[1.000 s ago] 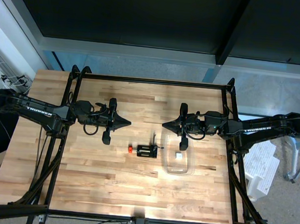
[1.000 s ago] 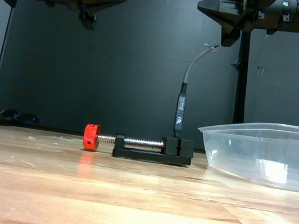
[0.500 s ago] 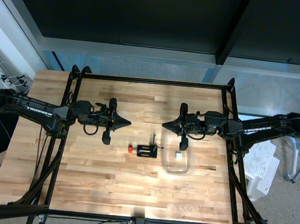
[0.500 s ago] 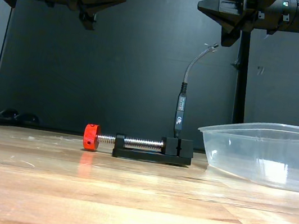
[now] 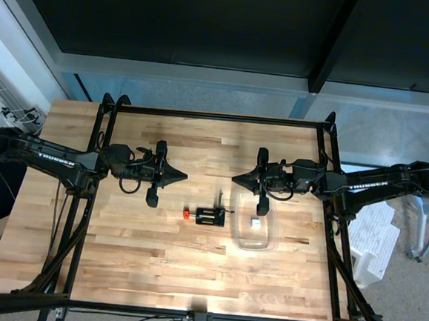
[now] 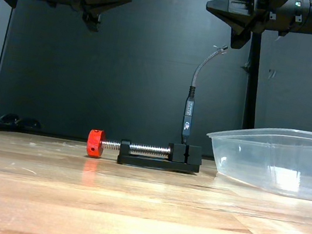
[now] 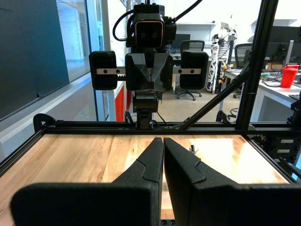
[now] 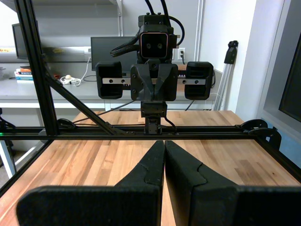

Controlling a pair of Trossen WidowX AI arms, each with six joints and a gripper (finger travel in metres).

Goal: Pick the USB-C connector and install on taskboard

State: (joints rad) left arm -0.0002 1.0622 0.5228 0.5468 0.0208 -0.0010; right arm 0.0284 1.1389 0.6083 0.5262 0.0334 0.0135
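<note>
Worktable close-up: hovering high at 11 o'clock of the black block (image 5: pixel 210 217) with the left gripper (image 5: pixel 184 177) clenched shut, and at 1 o'clock with the right gripper (image 5: pixel 235 180) likewise clenched. Standing upright on the block's 3 o'clock end: the plug (image 6: pixel 187 117), near a clear tray (image 6: pixel 278 172).

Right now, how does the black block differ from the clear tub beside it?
The block is black and opaque; the tub is see-through plastic. The block is smaller and lower than the tub. The block holds an upright plug on a short cable; the tub holds a small white square. Both sit side by side on the table. The left gripper and right gripper hang shut and empty, high over the table.
</note>
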